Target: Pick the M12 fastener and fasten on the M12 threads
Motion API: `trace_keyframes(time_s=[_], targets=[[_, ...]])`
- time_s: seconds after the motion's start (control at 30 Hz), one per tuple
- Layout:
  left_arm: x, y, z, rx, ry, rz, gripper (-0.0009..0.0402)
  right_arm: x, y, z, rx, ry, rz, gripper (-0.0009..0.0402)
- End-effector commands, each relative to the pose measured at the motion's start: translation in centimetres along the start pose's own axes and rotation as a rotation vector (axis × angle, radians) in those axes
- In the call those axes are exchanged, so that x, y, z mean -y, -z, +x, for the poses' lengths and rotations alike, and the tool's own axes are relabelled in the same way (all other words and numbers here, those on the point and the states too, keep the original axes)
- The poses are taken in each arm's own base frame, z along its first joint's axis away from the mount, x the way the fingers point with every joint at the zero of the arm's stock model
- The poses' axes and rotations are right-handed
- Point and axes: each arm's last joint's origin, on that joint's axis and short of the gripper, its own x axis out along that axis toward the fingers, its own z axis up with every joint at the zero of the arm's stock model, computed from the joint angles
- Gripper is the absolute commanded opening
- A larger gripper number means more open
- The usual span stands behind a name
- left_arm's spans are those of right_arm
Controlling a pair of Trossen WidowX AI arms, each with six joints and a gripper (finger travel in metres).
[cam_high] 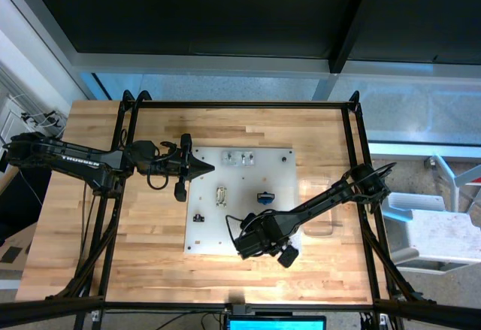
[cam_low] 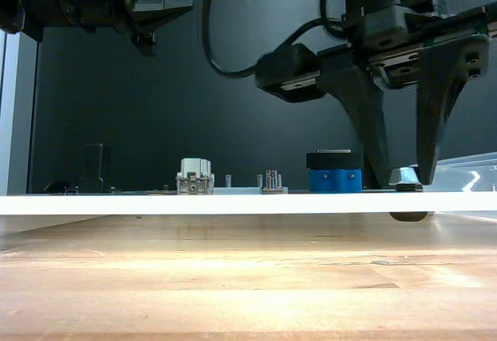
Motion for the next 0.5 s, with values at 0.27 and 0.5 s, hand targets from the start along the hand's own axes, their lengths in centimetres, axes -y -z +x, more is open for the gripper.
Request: trace_keyframes(time_s=[0.27, 0.5], targets=[[0.00, -0.02, 0.00, 0.001, 0.000, 0.000, 0.0000, 0.14, 0.08, -0.01, -0.003, 0.000, 0.307, 0.0028], [0.00, -0.02, 0.00, 0.001, 0.000, 0.000, 0.0000, 0.19, 0.19, -0.01, -0.010, -0.005, 0.369, 0.0027]])
